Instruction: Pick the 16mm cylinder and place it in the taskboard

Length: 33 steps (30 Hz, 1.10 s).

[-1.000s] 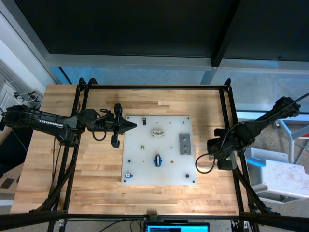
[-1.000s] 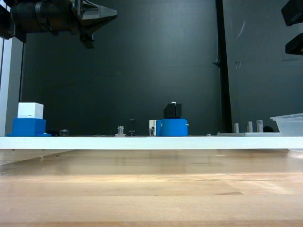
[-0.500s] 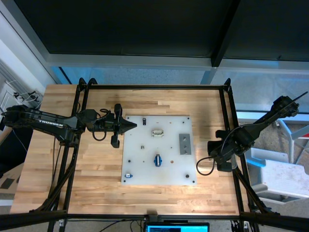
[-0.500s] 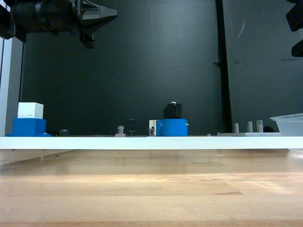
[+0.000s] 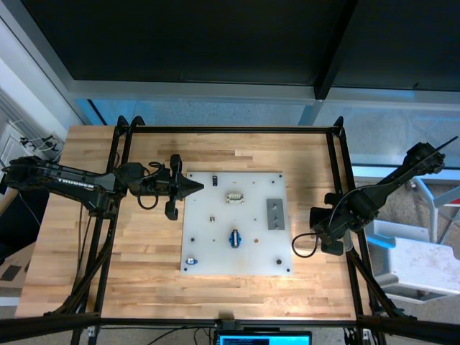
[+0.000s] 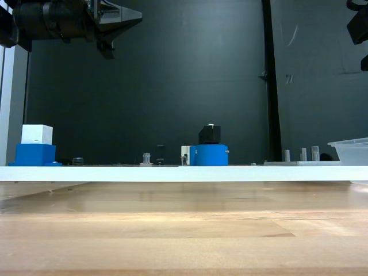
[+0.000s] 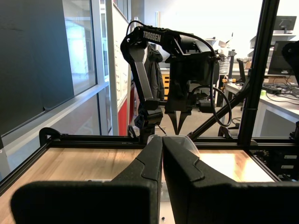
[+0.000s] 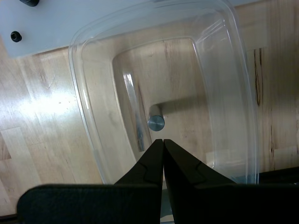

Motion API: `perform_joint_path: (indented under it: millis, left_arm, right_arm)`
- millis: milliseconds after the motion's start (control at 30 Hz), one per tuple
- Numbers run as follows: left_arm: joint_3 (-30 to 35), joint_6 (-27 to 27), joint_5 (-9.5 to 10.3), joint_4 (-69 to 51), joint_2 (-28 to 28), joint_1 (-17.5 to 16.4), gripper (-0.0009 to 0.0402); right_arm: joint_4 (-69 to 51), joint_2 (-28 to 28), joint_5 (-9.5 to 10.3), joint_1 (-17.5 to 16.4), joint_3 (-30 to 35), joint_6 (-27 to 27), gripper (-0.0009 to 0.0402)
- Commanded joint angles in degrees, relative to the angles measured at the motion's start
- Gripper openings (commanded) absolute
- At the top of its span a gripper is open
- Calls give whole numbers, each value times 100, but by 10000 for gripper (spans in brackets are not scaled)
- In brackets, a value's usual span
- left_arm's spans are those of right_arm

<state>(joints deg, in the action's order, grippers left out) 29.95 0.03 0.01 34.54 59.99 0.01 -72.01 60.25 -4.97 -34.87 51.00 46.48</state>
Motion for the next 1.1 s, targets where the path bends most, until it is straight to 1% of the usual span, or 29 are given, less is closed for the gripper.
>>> perform_joint_path:
  millis: [33,167,367,533,633,700,767,1100]
  left_arm:
    - [0,0,0,0,2,0,0]
    - [0,2,0,0,2,0,0]
    - [0,0,-2,0,2,0,0]
    - [0,2,0,0,2,0,0]
    - [0,2,-2,0,2,0,0]
    - [0,0,0,0,2,-2,0]
    - [0,2,0,0,2,0,0]
    - [0,0,0,0,2,0,0]
  right_arm:
    - [-2,31,0,-4,0,125,1]
    - [-46,90,-15,-4,0,356,23]
    - [-79,238,-2,-4,0,662,92]
    - [-85,256,-9,-4,0,1064,149]
    - [-87,256,-63,-4,0,1381,174]
    - [-90,256,-138,-4,0,1611,185]
    - [-90,275,-149,-2,0,1755,192]
    - [-44,479,-153,-4,-11,1853,197]
